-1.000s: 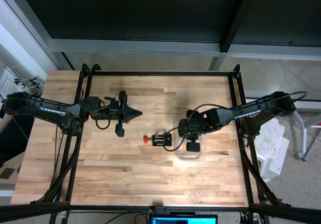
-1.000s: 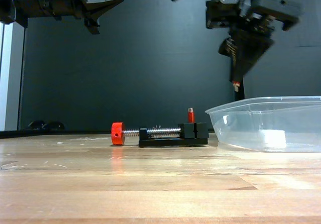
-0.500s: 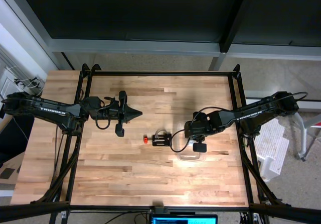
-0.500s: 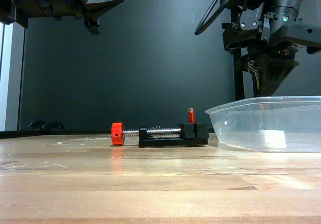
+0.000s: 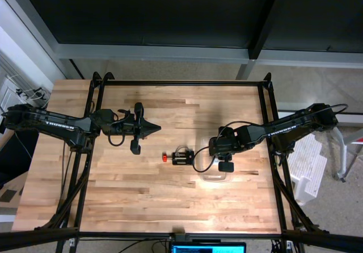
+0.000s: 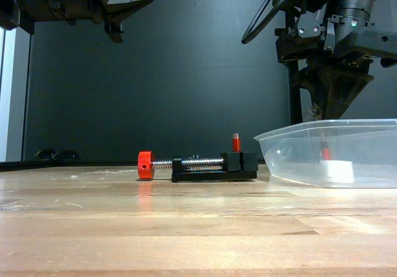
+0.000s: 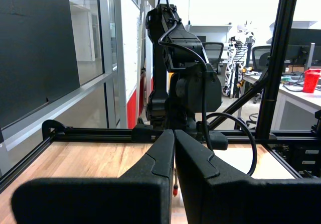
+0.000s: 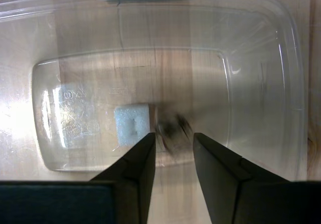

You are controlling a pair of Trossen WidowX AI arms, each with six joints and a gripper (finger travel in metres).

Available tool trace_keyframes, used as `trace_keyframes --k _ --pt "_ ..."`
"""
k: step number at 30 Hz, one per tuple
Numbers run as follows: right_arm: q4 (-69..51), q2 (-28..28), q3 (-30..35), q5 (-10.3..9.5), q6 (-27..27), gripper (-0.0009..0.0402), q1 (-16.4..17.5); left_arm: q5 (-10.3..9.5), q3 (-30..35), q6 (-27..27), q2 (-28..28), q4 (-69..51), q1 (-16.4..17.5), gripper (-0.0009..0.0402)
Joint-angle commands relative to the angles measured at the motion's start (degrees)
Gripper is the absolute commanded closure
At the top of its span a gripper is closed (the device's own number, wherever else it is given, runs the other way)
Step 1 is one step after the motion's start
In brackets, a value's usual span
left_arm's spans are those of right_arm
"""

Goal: Remove the RCA connector from the receptacle and place in the container

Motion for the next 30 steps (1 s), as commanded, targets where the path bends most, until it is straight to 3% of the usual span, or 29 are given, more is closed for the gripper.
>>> trace_keyframes --k 1,14,19,23,30 --pt "0.0 0.0 0.0 0.02 0.0 0.0269 0.0 0.0 0.0 0.0 0.0 0.0 0.0 0.0393" --pt "0.0 0.0 0.0 -0.11 0.0 0.0263 0.0 0.0 0.0 0.0 0.0 0.0 0.0 0.0393" --pt "-1.0 -1.3 0.9 -2.38 -0.7 0.0264 -0.1 0.0 0.0 0.0 0.0 0.0 0.0 0.0393" --pt "-1.9 -4.1 3.8 -1.77 -2.5 0.0264 -0.3 0.0 0.0 0.0 0.0 0.0 0.0 0.0393" --pt "-0.1 -9.3 7.8 -1.6 -6.6 0.0279 -4.2 0.0 0.0 0.0 0.0 0.0 0.0 0.0393"
